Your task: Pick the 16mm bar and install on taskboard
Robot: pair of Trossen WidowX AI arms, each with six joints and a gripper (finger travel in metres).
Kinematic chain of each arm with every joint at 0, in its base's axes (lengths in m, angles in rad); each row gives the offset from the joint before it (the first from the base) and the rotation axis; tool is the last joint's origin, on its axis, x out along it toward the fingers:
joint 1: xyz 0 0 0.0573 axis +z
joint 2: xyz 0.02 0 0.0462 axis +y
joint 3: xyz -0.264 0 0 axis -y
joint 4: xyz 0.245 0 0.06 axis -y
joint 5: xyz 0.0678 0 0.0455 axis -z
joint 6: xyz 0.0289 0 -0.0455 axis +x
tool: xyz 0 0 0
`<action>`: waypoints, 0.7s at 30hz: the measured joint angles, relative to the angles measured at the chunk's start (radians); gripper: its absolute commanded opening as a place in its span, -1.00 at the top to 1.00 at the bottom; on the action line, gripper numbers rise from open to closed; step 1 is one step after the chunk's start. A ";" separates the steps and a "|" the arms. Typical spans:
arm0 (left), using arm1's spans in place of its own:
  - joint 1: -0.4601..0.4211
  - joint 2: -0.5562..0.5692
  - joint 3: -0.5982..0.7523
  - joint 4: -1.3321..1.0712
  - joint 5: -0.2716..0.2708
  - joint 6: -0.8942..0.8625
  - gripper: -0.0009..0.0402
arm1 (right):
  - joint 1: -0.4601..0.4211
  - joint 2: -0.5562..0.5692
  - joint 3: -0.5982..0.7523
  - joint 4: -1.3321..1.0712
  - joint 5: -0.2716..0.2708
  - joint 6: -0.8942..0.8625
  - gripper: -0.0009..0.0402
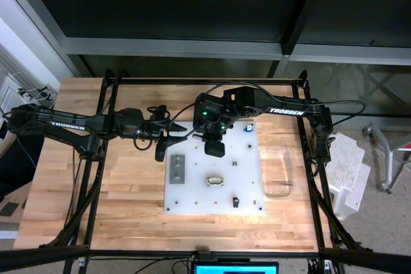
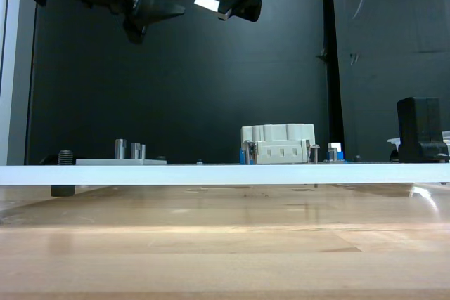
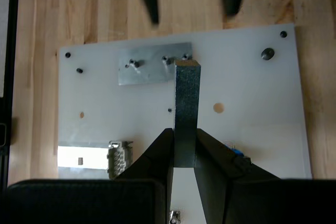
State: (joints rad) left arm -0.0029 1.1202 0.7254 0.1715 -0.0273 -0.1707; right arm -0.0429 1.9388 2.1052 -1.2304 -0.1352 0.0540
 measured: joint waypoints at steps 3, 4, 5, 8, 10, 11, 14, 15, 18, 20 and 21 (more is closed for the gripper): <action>-0.003 0.040 0.020 -0.004 0.000 0.000 0.26 | -0.003 0.002 -0.001 0.006 0.000 0.000 0.96; -0.003 0.051 0.029 -0.004 0.000 0.001 0.26 | -0.003 0.001 -0.001 0.006 0.000 0.000 0.96; -0.003 0.061 0.039 0.000 0.000 0.004 0.26 | -0.004 0.001 -0.001 0.006 0.000 0.000 0.96; -0.003 0.077 0.051 -0.003 -0.010 0.011 0.26 | -0.004 0.001 -0.001 0.006 0.000 0.000 0.96; -0.003 0.080 0.058 -0.001 -0.015 0.013 0.26 | -0.003 0.001 -0.001 0.006 -0.001 0.000 0.96; -0.003 0.080 0.060 -0.002 -0.016 0.014 0.26 | -0.003 0.002 -0.001 0.006 -0.001 -0.001 0.96; -0.003 0.084 0.069 -0.001 -0.018 0.014 0.26 | -0.004 0.002 -0.001 0.006 0.000 -0.003 0.96; -0.003 0.087 0.072 -0.002 -0.018 0.014 0.26 | -0.004 0.001 -0.002 0.006 0.000 -0.005 0.96; -0.004 0.093 0.075 -0.002 -0.019 0.015 0.26 | -0.003 0.001 -0.002 0.006 0.000 -0.008 0.96; -0.004 0.093 0.076 0.000 -0.019 0.019 0.26 | -0.003 0.001 -0.002 0.006 0.000 -0.009 0.96; -0.004 0.093 0.076 0.001 -0.019 0.019 0.26 | -0.003 0.001 -0.002 0.006 0.000 -0.011 0.96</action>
State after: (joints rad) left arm -0.0067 1.2133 0.8017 0.1726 -0.0460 -0.1513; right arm -0.0463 1.9400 2.1036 -1.2240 -0.1356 0.0433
